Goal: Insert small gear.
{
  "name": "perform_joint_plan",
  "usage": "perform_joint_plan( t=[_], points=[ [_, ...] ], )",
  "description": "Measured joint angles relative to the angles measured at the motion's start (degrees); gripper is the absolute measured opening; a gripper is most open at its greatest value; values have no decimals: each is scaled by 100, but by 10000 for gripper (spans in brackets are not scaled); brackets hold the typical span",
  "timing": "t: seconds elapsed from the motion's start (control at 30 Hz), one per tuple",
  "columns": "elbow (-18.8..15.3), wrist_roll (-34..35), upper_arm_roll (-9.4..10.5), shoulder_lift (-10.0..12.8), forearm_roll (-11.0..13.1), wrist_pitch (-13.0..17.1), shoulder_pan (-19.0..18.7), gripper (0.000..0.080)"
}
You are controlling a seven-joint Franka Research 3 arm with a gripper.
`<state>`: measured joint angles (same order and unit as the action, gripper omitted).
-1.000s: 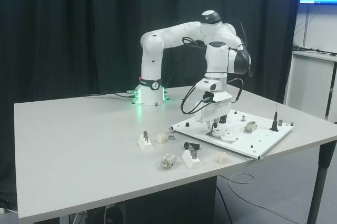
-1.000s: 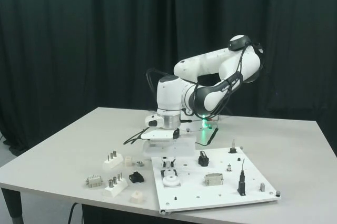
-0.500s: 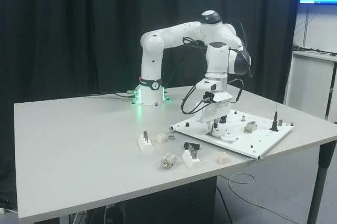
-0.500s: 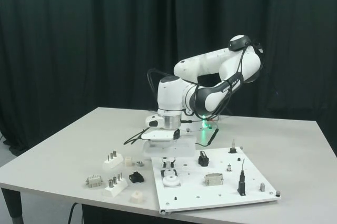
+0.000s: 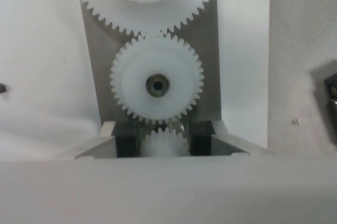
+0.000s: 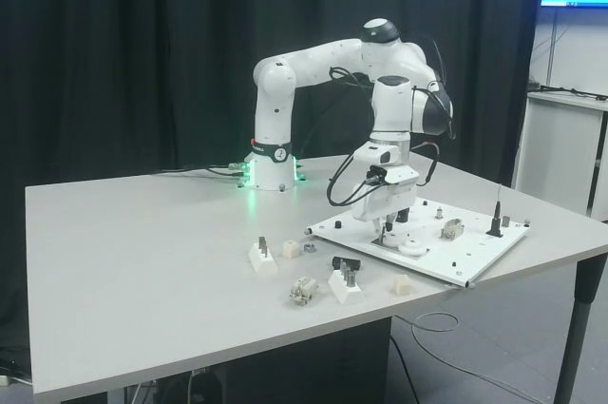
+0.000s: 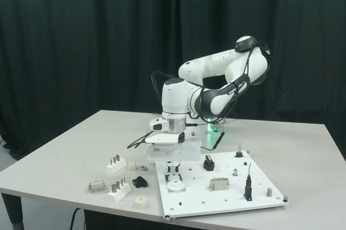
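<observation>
- Small gear (image 5: 165, 142) clamped between the two black fingers (image 5: 126, 139) of the gripper (image 5: 164, 140), its teeth just touching those of the medium gear (image 5: 157, 85) beside it.
- Medium gear seated on a pin, meshed in turn with the large gear (image 5: 147, 0); all three in one line within a grey recess (image 5: 206, 66) of the white board (image 5: 47, 66).
- Shown only in the wrist view: the teeth, the mesh and the grip. Whether the small gear sits fully on its own pin cannot be told.
- In both room views, gripper (image 6: 384, 224) (image 7: 172, 166) low over the board (image 6: 475, 257) (image 7: 216, 200), small gear hidden behind the fingers; large gear (image 6: 413, 248) (image 7: 175, 185) visible as a white disc just beside the gripper.
- Further out on the board: a black block (image 7: 208, 163), a grey connector (image 7: 219, 184), a tall black post (image 7: 248, 189).
- Off the board, on the grey table (image 7: 81, 149): white blocks with pins (image 7: 118, 192), a black clip (image 7: 140, 182), a small white block (image 7: 140, 203), a grey connector piece (image 7: 96, 186).
- Green light at the arm's base (image 6: 269, 174).
</observation>
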<state>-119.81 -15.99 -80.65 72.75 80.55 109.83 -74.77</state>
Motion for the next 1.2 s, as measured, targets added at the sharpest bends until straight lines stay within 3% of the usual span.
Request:
perform_joint_plan(
  t=[0.53,1.2],
  points=[
    [22,-18,3,-18,0,-48,39,200],
    [201,-82,1,-27,-27,-355,253,200]
  ],
)
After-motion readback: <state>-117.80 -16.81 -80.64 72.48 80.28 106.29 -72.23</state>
